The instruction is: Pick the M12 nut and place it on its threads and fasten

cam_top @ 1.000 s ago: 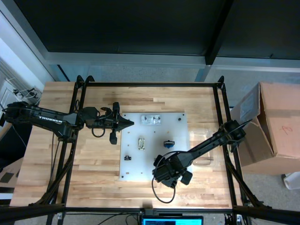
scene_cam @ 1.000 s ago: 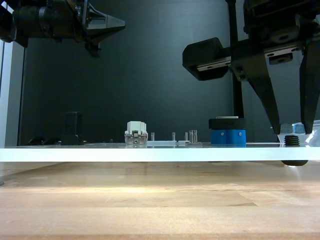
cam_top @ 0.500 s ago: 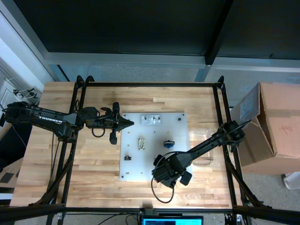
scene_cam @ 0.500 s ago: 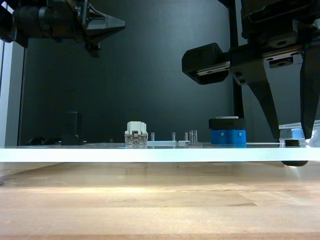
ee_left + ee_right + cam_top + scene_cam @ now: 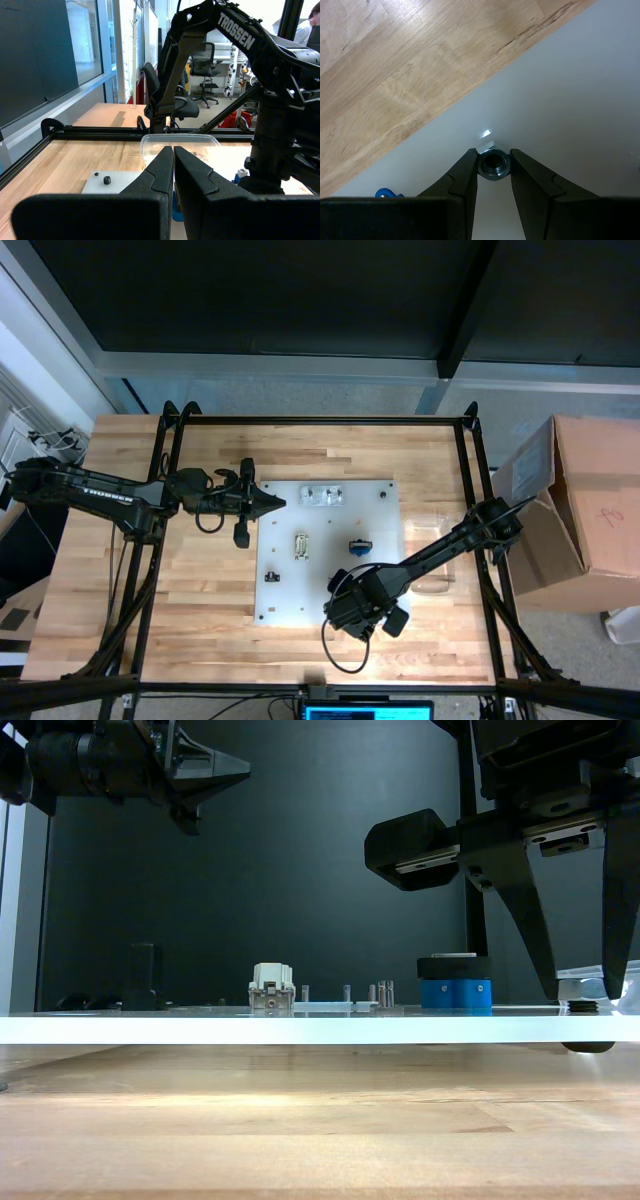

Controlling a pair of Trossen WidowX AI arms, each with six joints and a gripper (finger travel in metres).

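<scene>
The silver M12 nut (image 5: 494, 165) sits between the fingertips of my right gripper (image 5: 494, 172), which is shut on it over the white board (image 5: 580, 115). In the low view the nut (image 5: 583, 987) rests on its stud (image 5: 581, 1007), upright, with only a thin black band of ribs showing beneath it, and the right gripper (image 5: 583, 992) points straight down around it. From above, the right wrist (image 5: 365, 602) hides both nut and stud near the board's near right edge. My left gripper (image 5: 270, 503) hovers shut, high above the board's far left edge, holding nothing.
A blue and black part (image 5: 455, 993) stands mid-board left of the stud, with a white connector (image 5: 272, 990) and small pins further left. The clear tray (image 5: 438, 540) lies right of the board (image 5: 290, 615). A cardboard box (image 5: 580, 510) stands off the table's right side.
The nut has sunk lower on its stud, so fewer ribs show. The right gripper has gone down with it and turned slightly. The left arm has not moved.
</scene>
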